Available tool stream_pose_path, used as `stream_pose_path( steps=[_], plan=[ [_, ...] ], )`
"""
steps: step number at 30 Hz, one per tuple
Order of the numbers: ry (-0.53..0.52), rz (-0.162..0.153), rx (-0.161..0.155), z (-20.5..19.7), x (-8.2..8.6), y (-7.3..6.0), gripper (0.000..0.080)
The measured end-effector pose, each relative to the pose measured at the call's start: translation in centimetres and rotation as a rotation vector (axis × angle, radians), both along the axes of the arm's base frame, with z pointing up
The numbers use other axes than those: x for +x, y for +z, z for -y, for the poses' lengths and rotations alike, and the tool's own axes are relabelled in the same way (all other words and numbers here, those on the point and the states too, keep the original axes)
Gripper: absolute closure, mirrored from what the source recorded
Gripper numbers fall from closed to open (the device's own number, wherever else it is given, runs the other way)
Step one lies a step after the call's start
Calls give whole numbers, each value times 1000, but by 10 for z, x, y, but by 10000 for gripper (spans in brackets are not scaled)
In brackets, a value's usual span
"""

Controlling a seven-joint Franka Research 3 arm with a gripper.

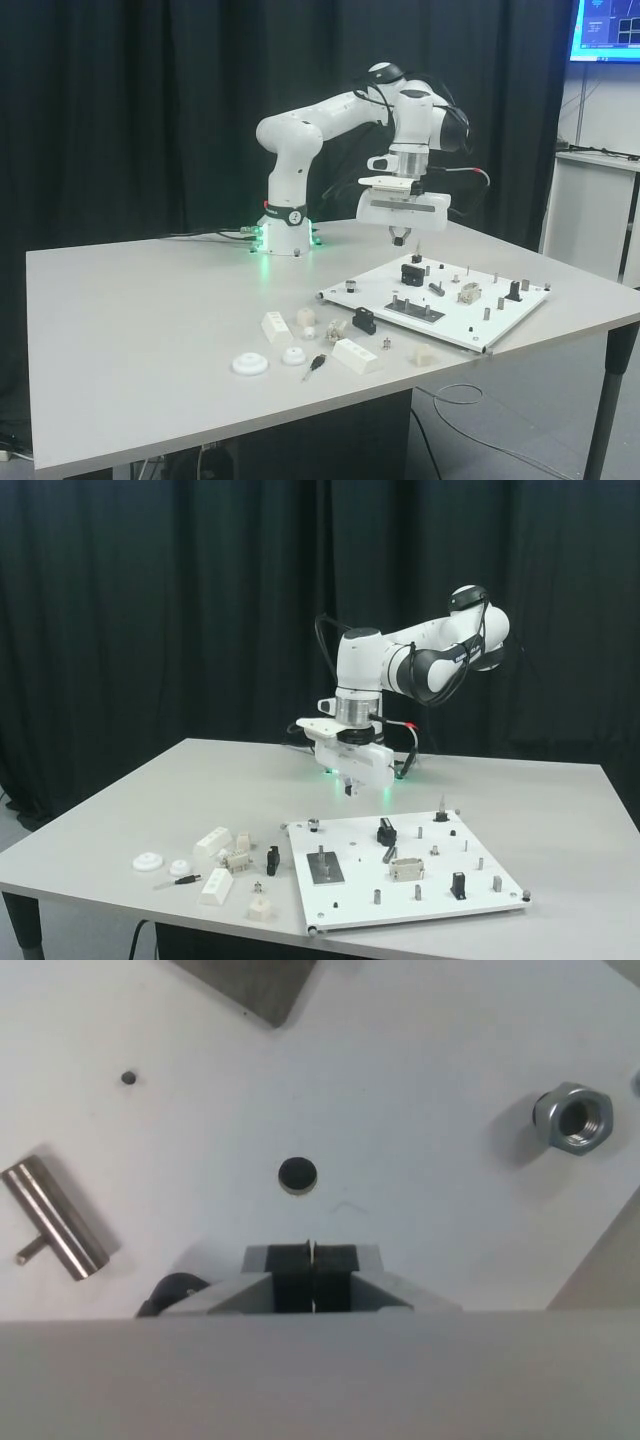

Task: Pick round peg 4.

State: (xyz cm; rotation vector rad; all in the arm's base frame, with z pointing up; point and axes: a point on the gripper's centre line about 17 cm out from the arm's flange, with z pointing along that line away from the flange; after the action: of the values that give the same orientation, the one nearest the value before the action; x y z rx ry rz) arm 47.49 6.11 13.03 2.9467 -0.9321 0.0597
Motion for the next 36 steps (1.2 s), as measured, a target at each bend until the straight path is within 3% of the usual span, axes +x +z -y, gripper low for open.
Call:
stream_pose_path(
  steps=[28, 36],
  plan=[
    [6, 4, -3, 2, 1, 1, 803],
    [51, 3, -5, 1, 2, 1, 803]
  ],
)
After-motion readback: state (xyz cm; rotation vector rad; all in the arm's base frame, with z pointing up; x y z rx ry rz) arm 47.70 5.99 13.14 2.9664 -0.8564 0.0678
